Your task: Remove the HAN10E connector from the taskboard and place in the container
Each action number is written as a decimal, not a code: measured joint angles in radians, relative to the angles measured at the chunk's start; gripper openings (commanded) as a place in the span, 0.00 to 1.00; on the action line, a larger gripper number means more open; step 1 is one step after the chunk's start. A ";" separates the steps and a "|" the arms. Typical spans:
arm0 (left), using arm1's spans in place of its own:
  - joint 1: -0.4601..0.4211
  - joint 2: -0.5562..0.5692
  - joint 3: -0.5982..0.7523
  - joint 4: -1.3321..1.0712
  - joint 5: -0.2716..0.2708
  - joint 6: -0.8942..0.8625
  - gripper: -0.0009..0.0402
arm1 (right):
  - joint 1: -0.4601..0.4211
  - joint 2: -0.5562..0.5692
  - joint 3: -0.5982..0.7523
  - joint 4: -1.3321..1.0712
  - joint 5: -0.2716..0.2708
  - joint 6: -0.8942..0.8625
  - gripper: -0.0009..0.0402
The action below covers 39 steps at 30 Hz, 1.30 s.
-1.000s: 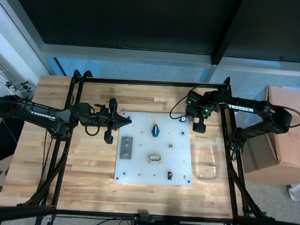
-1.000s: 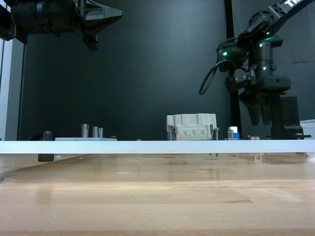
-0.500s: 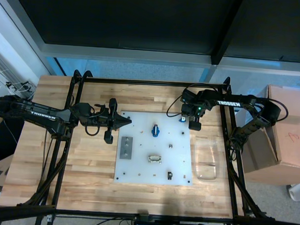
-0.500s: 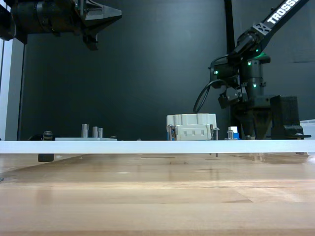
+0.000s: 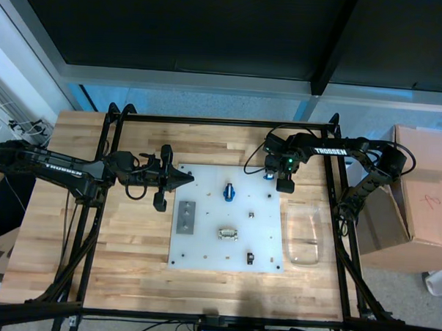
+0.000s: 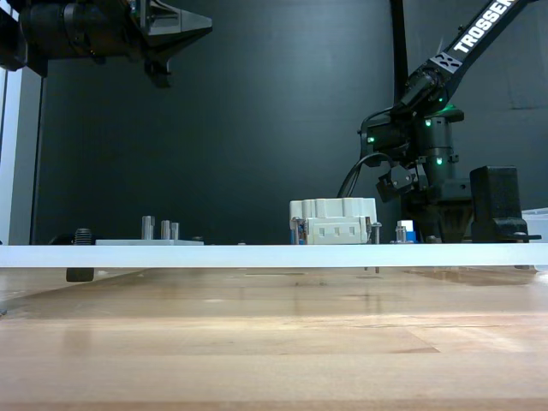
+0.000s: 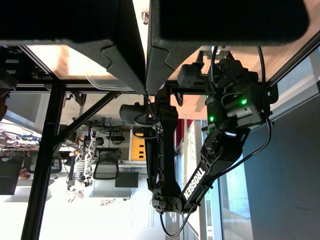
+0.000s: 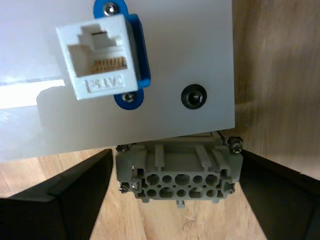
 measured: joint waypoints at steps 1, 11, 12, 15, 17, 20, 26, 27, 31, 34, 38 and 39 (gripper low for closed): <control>0.000 0.000 0.000 0.000 0.000 0.000 0.02 | 0.000 0.000 0.000 0.000 0.000 0.000 0.68; 0.000 0.000 0.000 0.000 0.000 0.000 0.02 | 0.001 -0.038 -0.001 -0.048 0.000 -0.002 0.37; 0.000 0.000 0.000 0.000 0.000 0.000 0.02 | 0.002 -0.051 -0.001 -0.058 0.000 -0.002 0.36; 0.000 0.000 0.000 0.000 0.000 0.000 0.02 | 0.003 -0.099 0.000 -0.107 0.000 0.006 0.33; 0.000 0.000 0.000 0.000 0.000 0.000 0.02 | 0.010 -0.141 0.001 -0.144 0.000 0.024 0.32; 0.000 0.000 0.000 0.000 0.000 0.000 0.02 | 0.039 -0.215 0.001 -0.202 0.002 0.068 0.32; 0.000 0.000 0.000 0.000 0.000 0.000 0.02 | 0.160 -0.372 0.001 -0.270 0.000 0.188 0.32; 0.000 0.000 0.000 0.000 0.000 0.000 0.02 | 0.185 -0.392 0.001 -0.286 0.000 0.206 0.32; 0.000 0.000 0.000 0.000 0.000 0.000 0.02 | 0.302 -0.452 0.001 -0.360 0.000 0.273 0.32; 0.000 0.000 0.000 0.000 0.000 0.000 0.02 | 0.407 -0.479 0.001 -0.403 0.000 0.341 0.32; 0.000 0.000 0.000 0.000 0.000 0.000 0.02 | 0.563 -0.491 0.000 -0.443 0.000 0.445 0.32; 0.000 0.000 0.000 0.000 0.000 0.000 0.02 | 0.601 -0.491 0.000 -0.449 -0.001 0.464 0.32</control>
